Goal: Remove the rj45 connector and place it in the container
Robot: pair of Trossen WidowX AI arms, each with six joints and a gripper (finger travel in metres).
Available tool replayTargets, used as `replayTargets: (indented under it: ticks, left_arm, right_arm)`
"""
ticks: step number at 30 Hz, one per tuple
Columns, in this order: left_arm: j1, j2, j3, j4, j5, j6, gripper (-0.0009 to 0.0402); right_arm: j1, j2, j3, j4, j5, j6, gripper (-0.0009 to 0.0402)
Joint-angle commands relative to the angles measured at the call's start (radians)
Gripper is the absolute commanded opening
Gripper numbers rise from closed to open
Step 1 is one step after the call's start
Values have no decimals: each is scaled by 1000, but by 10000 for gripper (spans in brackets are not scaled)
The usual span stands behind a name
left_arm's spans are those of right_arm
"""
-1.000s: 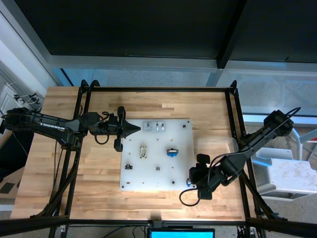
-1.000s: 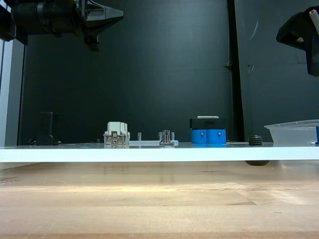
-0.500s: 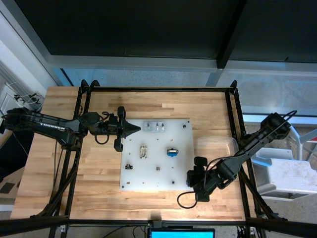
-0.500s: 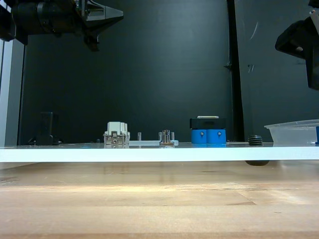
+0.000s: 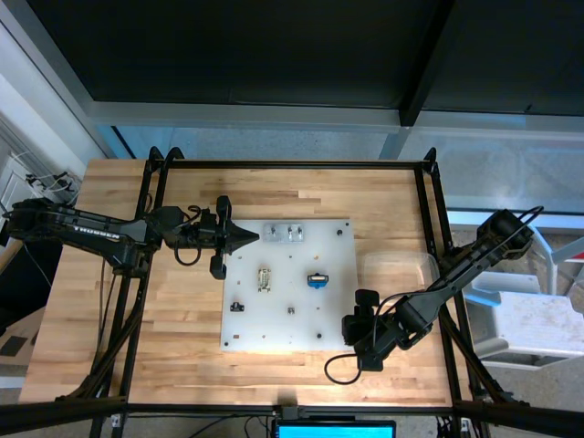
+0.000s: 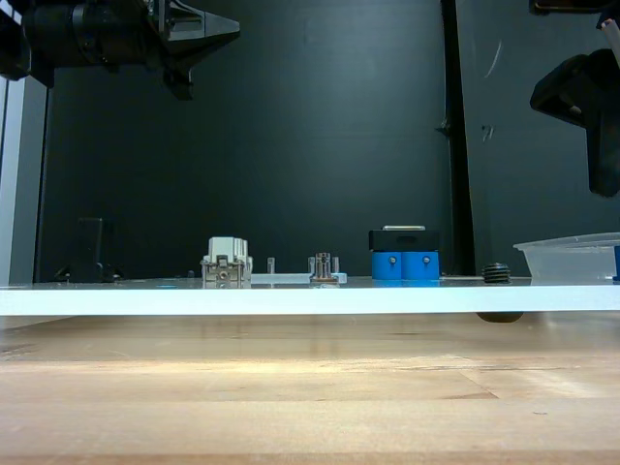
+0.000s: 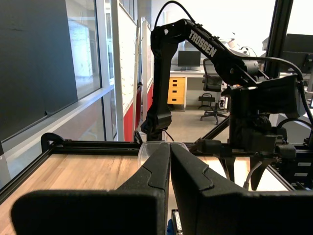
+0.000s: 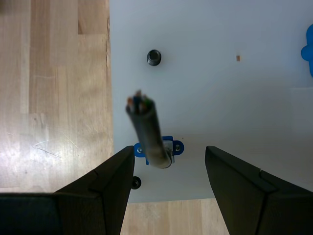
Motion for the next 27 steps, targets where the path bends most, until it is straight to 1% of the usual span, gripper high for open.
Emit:
replayTargets:
  ticks: [1,8,11,14,20,27]
  left_arm:
    - [0,0,0,0,0,0,0]
    - [0,0,0,0,0,0,0]
    - [0,0,0,0,0,0,0]
    - [0,0,0,0,0,0,0]
    - [0,0,0,0,0,0,0]
    - [0,0,0,0,0,0,0]
  right_arm:
    - [-1,0,-18,21,-3,-6,201]
    - [-6,0,-35,46,-1,-6,199]
    - [-9,0,-37,46,7,-10,193]
    - [-10,0,-37,46,8,-21,184]
    - [-11,0,-37,46,8,-28,157]
    - [-11,0,-37,47,6,-37,111]
